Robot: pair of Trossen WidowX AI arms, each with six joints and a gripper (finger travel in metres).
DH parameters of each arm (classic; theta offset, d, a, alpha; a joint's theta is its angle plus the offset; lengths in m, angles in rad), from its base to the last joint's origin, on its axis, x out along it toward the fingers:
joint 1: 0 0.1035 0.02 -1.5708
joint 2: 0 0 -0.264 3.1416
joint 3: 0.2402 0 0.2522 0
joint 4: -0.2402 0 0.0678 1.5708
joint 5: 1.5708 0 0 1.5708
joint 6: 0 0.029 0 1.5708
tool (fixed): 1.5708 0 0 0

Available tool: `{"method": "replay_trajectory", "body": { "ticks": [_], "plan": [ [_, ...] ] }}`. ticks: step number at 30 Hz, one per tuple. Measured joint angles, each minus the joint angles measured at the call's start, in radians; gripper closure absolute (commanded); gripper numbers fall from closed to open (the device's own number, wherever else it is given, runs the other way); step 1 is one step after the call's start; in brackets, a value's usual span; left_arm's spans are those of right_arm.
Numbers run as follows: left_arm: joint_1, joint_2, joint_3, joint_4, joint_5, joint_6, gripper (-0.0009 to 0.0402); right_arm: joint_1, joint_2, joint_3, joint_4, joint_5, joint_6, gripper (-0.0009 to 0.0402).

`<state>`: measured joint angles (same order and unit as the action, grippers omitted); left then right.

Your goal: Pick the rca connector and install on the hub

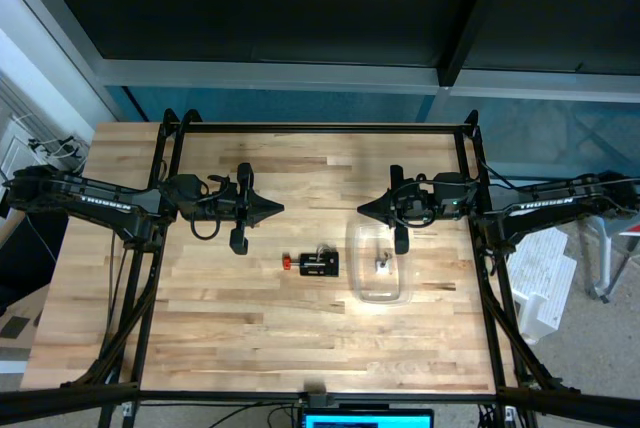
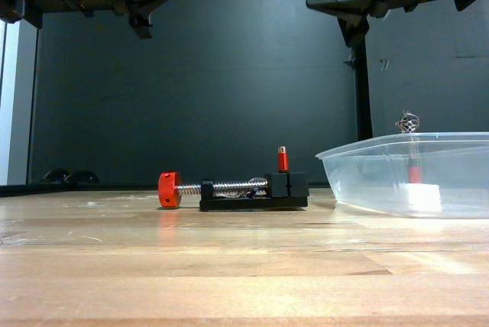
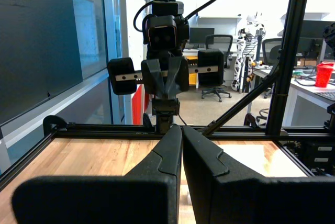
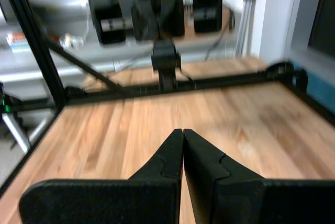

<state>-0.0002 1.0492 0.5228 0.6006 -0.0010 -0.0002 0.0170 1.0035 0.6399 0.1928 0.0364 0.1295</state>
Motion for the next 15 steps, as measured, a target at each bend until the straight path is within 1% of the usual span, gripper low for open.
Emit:
{"method": "replay_trajectory", "body": {
  "ticks": [8,15],
  "plan": [
    [0.000,0.000,0.000,0.000,0.000,0.000,0.0393,0.008,0.000,0.079,-0.275,-0.003,0.030,0.0393],
    [0.000,0.000,0.000,0.000,0.000,0.000,0.0393,0.018,0.002,0.133,-0.445,-0.003,0.049,0.0393]
  ]
}}
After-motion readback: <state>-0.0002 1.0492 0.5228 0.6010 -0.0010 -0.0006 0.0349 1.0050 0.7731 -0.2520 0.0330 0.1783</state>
